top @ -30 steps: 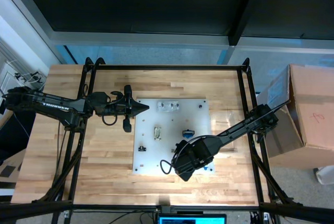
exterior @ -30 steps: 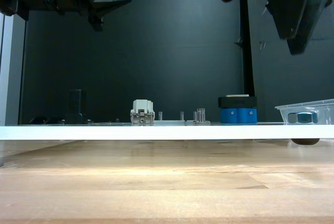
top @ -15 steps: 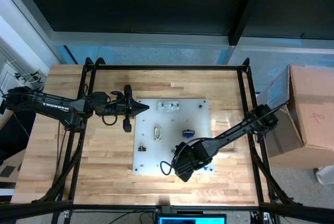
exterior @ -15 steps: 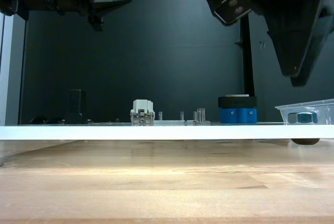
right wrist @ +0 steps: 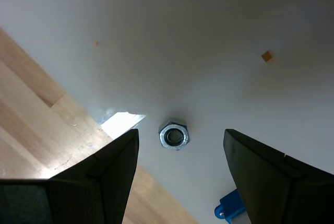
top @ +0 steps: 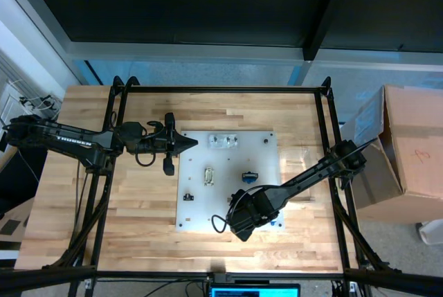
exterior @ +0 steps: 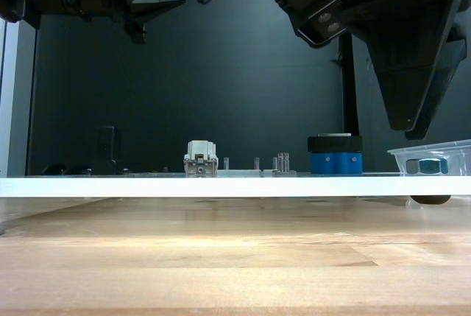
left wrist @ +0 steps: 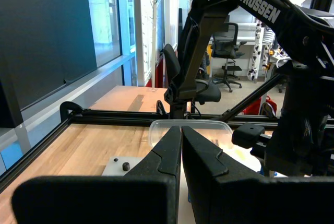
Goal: Unfasten the M12 nut and place it in the container
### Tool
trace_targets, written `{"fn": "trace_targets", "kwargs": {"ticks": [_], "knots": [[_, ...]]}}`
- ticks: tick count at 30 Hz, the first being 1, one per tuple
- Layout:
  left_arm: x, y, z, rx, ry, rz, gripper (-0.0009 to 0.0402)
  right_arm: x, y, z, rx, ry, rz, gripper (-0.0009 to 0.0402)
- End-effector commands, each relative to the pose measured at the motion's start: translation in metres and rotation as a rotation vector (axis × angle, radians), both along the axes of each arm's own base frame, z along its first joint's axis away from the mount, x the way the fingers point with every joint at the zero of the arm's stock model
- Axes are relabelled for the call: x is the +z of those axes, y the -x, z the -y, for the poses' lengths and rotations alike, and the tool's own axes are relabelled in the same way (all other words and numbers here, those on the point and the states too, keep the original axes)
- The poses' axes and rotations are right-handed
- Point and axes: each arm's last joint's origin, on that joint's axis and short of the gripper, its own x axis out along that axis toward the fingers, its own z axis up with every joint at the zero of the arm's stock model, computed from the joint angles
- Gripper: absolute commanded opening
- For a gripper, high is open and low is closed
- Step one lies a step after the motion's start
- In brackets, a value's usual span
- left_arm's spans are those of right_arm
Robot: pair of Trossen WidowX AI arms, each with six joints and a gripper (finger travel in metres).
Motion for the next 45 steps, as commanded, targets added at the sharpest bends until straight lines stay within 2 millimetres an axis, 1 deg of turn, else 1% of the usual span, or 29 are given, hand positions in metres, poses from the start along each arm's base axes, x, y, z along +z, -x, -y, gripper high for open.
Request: {"fn": "trace_targets", "kwargs": {"ticks": [1,7,12,24,30,34,37,45], "knots": [[0.0,0.0,0.0,0.0,0.0,0.0,0.0,-0.005,-0.002,-0.001,0.01,0.002,-0.003,0.0219],[0.0,0.0,0.0,0.0,0.0,0.0,0.0,-0.014,-0.007,-0.001,0.01,0.01,-0.008,0.0199],[0.0,0.0,0.0,0.0,0.0,0.0,0.0,-0.021,-0.011,-0.001,0.007,0.007,-0.001,0.0169],[0.0,0.0,0.0,0.0,0.0,0.0,0.0,-0.022,-0.012,0.0,0.002,0.019,0.006,0.0049],[0.0,0.0,0.0,0.0,0.0,0.0,0.0,-0.022,-0.012,0.001,0.003,0.019,0.006,0.0],[0.0,0.0,0.0,0.0,0.0,0.0,0.0,-0.022,-0.012,0.001,0.021,0.021,0.006,0.0005],[0.0,0.0,0.0,0.0,0.0,0.0,0.0,-0.021,-0.012,0.001,0.071,0.026,0.007,0.0004],[0.0,0.0,0.0,0.0,0.0,0.0,0.0,-0.021,-0.012,0.001,0.438,0.064,0.01,0.0]]}}
